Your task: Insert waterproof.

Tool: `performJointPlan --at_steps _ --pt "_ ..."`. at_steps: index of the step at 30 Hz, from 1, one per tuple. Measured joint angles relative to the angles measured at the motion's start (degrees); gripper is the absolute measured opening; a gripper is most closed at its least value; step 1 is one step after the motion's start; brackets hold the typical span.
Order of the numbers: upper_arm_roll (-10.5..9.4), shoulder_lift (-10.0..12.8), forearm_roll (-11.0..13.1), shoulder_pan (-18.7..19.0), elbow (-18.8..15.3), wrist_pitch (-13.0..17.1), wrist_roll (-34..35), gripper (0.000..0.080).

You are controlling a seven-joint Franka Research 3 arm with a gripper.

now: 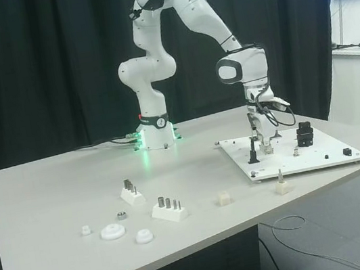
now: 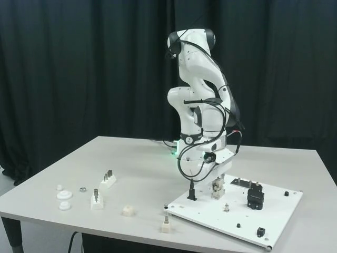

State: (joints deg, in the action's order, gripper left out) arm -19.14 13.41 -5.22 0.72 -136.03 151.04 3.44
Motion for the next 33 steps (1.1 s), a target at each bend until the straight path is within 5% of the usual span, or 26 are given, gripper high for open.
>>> performJointPlan --at_steps 18,33 --pt "0.01 1.4 -0.3 0.4 3.3 -5.2 0.3 0.0618" --pt "0.02 1.4 -5.0 1.2 3.4 -5.4 3.8 0.0618"
